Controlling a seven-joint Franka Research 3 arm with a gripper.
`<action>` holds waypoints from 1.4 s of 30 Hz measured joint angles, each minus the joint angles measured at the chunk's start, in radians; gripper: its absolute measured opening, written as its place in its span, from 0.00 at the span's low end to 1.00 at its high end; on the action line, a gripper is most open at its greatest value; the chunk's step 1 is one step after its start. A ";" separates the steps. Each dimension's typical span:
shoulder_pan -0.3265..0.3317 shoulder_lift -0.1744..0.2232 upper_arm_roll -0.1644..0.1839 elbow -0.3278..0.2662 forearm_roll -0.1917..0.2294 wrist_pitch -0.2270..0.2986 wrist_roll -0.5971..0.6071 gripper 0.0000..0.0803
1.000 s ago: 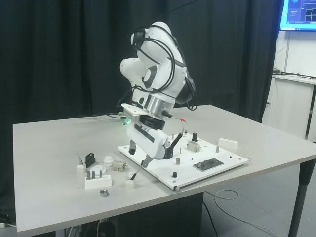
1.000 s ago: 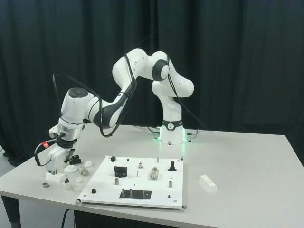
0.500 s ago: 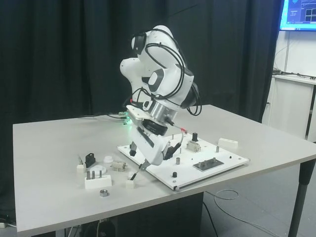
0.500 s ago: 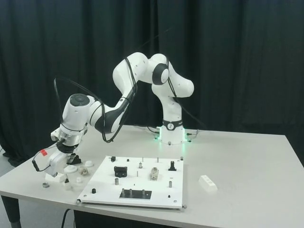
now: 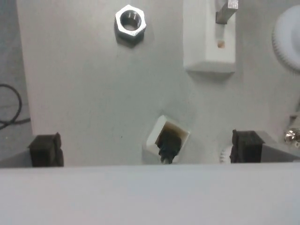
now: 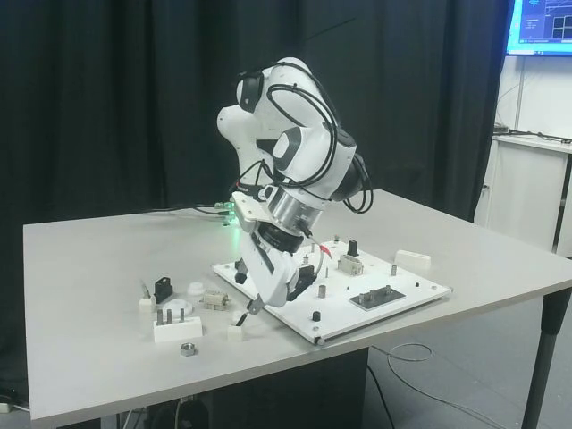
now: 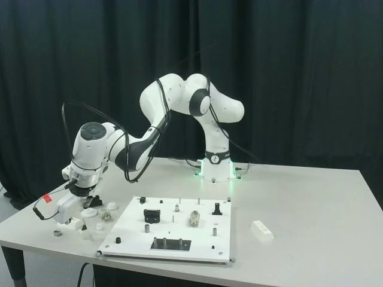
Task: Place USB.
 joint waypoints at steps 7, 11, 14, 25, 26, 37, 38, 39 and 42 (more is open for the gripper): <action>-0.019 0.029 0.019 0.049 0.003 -0.028 0.000 1.00; -0.024 0.034 0.027 0.053 0.015 -0.028 -0.009 1.00; -0.024 0.036 0.029 0.053 0.034 -0.028 -0.032 1.00; -0.023 0.045 0.033 0.053 0.043 -0.027 -0.094 1.00; -0.023 0.046 0.033 0.053 0.043 -0.027 -0.099 1.00; -0.026 0.060 0.033 0.053 0.043 -0.027 -0.120 1.00; -0.026 0.061 0.033 0.053 0.043 -0.027 -0.121 1.00; -0.027 0.062 0.033 0.053 0.043 -0.027 -0.122 1.00; -0.030 0.064 0.033 0.053 0.043 -0.027 -0.128 1.00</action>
